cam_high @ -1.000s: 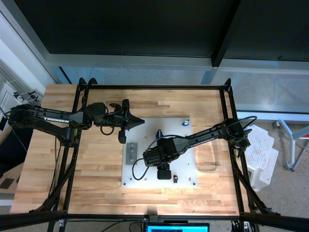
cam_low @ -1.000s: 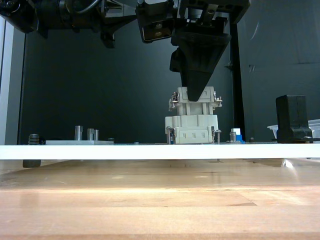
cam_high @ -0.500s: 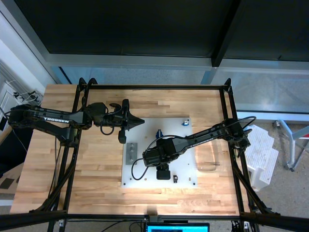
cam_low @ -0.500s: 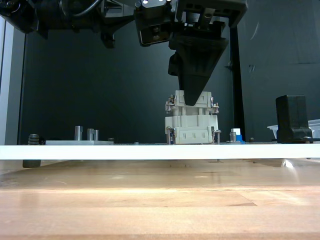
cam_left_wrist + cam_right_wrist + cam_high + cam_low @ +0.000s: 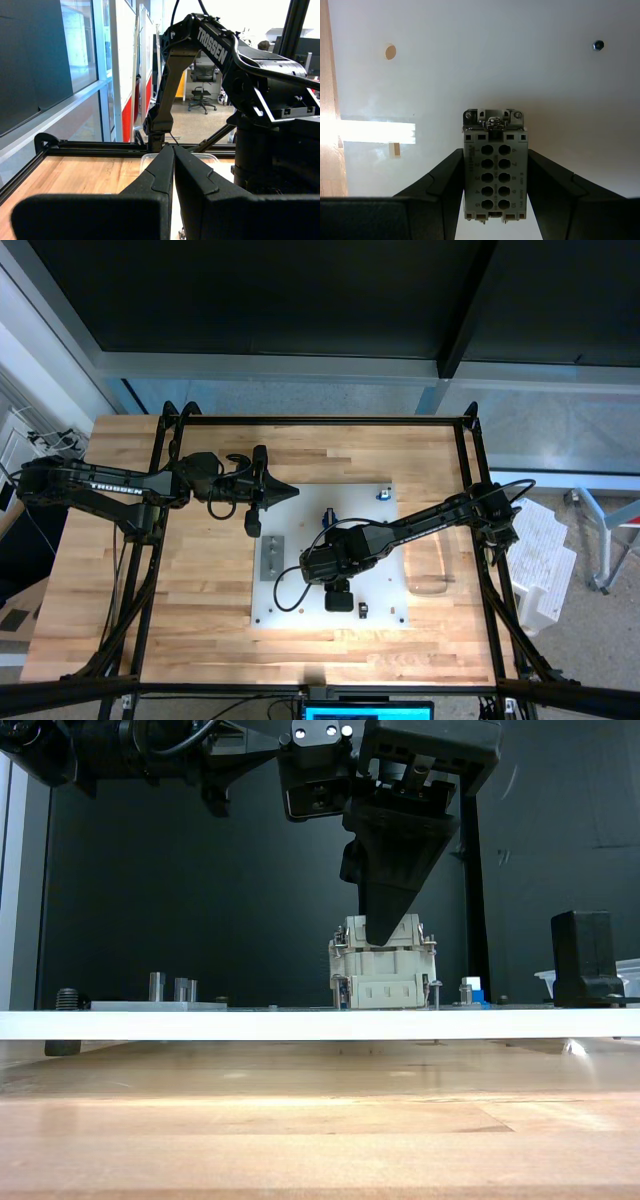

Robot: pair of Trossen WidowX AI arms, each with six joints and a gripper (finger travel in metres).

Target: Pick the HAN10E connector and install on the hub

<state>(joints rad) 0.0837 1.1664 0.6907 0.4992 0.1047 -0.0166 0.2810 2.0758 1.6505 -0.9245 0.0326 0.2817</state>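
My right gripper (image 5: 383, 938) clamps the HAN10E connector (image 5: 495, 170), which looks seated on the hub (image 5: 385, 988). Only letting go seems left. My left gripper (image 5: 285, 490) hangs pinched together, well apart.

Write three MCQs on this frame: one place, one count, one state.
1. HAN10E connector sits: A on bare wood; B atop the hub; C hanging in mid-air.
2. Contact holes in its face: A six; B ten; C sixteen.
3. Right gripper fingers: A shut on the connector; B open above it; C out of view.
B: low view shows it stacked on the hub. B: two columns of five. A: fingers press both its sides. Left gripper hangs shut by the board's far-left corner.
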